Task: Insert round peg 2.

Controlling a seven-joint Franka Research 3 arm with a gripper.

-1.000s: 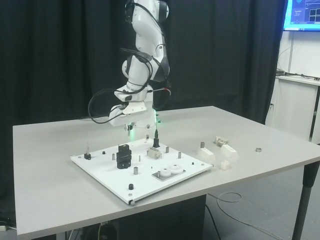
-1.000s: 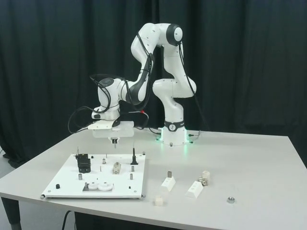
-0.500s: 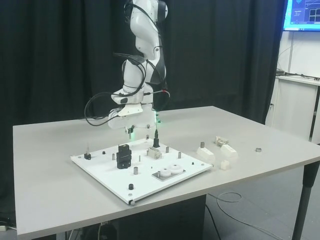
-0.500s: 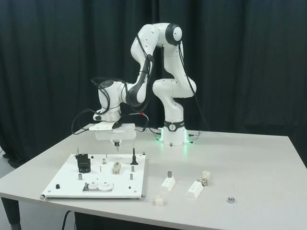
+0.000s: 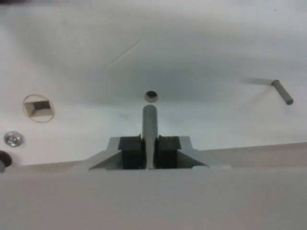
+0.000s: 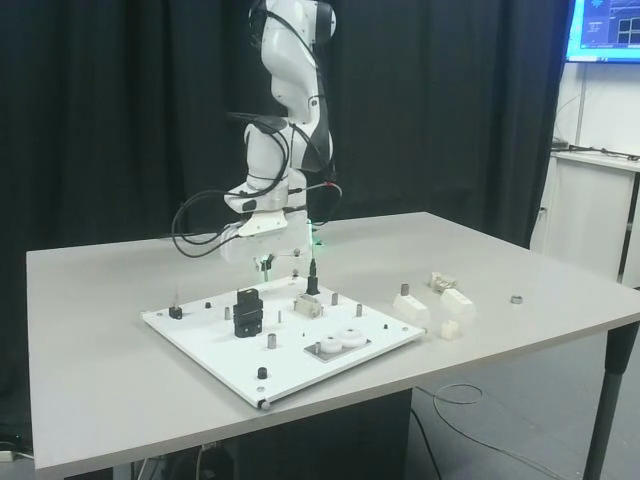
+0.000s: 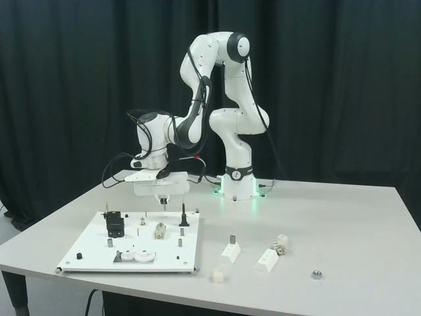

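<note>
My gripper (image 5: pixel 149 153) is shut on a grey round peg (image 5: pixel 149 125), which stands upright between the black pads (image 5: pixel 129 152). The peg's tip hangs a little above the white board (image 5: pixel 206 115), close to a small round hole (image 5: pixel 151 96). In the first room view the gripper (image 6: pixel 265 262) hovers over the back part of the board (image 6: pixel 215 345). In the second room view it (image 7: pixel 162 200) hangs above the board (image 7: pixel 92 261), near a black upright pin (image 7: pixel 182 216).
On the board stand a black block (image 6: pixel 247 310), two white gears (image 6: pixel 345 340), several short pegs and a thin pin (image 5: pixel 283 92); a square hole (image 5: pixel 37 106) lies nearby. White blocks (image 6: pixel 410 306) (image 6: pixel 456 298) and a nut (image 6: pixel 517 298) lie on the grey table beside it.
The arm has swung the gripper and its peg sideways over the board's back part, towards the black upright pin, and slightly lower. The grip stays shut.
</note>
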